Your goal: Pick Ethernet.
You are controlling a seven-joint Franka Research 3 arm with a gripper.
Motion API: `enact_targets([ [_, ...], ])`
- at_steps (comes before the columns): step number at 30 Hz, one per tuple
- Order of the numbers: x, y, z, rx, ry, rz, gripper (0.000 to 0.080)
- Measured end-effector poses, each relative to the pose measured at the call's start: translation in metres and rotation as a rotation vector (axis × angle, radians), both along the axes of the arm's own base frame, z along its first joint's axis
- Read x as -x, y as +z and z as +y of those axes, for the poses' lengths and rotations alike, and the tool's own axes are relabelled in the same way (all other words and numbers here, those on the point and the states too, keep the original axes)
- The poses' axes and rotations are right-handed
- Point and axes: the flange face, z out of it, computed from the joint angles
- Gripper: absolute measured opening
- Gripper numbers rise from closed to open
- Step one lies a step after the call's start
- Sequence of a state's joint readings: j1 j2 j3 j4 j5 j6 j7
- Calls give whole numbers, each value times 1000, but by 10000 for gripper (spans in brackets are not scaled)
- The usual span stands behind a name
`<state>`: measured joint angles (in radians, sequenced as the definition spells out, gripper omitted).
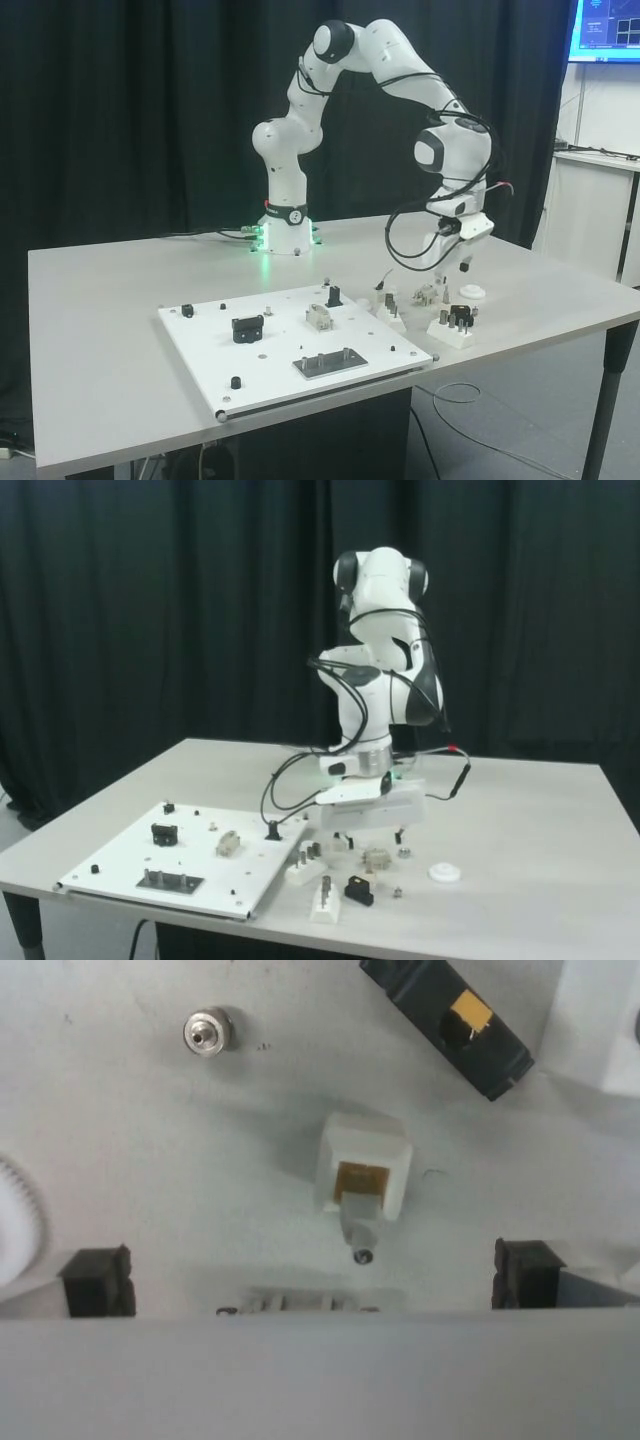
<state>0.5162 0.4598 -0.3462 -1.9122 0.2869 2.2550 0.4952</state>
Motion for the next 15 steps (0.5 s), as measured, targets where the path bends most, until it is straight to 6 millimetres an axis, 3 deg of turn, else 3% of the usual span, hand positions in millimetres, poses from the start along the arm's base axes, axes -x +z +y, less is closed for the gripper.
enact_targets([
  [15, -1, -10, 3, 7, 4, 2, 800],
])
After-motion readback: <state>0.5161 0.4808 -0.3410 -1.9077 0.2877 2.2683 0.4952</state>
